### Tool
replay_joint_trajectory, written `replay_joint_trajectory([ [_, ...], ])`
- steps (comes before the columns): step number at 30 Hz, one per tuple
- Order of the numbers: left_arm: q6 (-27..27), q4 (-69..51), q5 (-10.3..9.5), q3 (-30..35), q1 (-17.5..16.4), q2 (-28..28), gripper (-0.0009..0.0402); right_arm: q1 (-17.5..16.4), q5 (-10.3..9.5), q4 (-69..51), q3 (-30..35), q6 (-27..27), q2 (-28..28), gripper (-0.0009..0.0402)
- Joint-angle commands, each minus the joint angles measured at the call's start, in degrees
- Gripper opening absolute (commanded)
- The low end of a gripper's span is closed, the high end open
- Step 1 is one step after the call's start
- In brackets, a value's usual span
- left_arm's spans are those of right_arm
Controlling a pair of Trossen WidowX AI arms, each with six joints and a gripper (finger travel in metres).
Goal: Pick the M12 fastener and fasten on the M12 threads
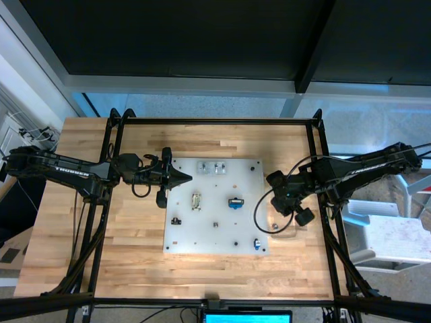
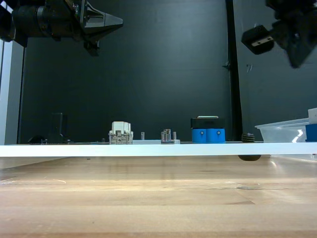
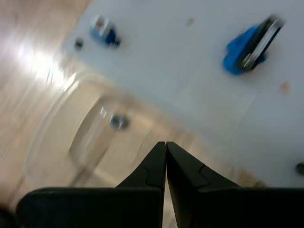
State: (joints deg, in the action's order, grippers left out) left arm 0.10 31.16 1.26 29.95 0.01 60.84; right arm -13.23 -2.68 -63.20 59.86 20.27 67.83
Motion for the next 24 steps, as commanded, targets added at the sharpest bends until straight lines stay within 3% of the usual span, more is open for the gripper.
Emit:
replay_joint_trajectory([
  [1, 0.00, 0.02, 0.00, 0.00, -0.02, 0.02, 0.0000, -1.73, 0.15, -3.58, 0.00, 0.35, 1.75, 0.0000],
  [4, 0.00, 0.00, 0.00, 0.00, -0.02, 0.02, 0.0000, -4.31, 0.57, -5.51, 0.00, 1.75, 4.22, 0.0000],
  [7, 0.00, 0.02, 0.00, 0.00, -0.02, 0.02, 0.0000, -6.58, 2.75, -5.70, 0.04, 1.81, 6.67, 0.0000],
  [13, 0.00, 0.02, 0.00, 0.00, -0.02, 0.02, 0.0000, -8.79, 2.67, -5.70, 0.22, 2.47, 10.19, 0.0006],
  [18, 0.00, 0.00, 0.00, 0.00, -0.02, 0.02, 0.0000, -10.75, 3.32, -4.44, 0.22, 7.69, 12.46, 0.0038],
  [24, 0.00, 0.00, 0.00, 0.00, -0.02, 0.02, 0.0000, -11.56, 3.15, -0.96, 0.22, 8.48, 15.39, 0.0088],
])
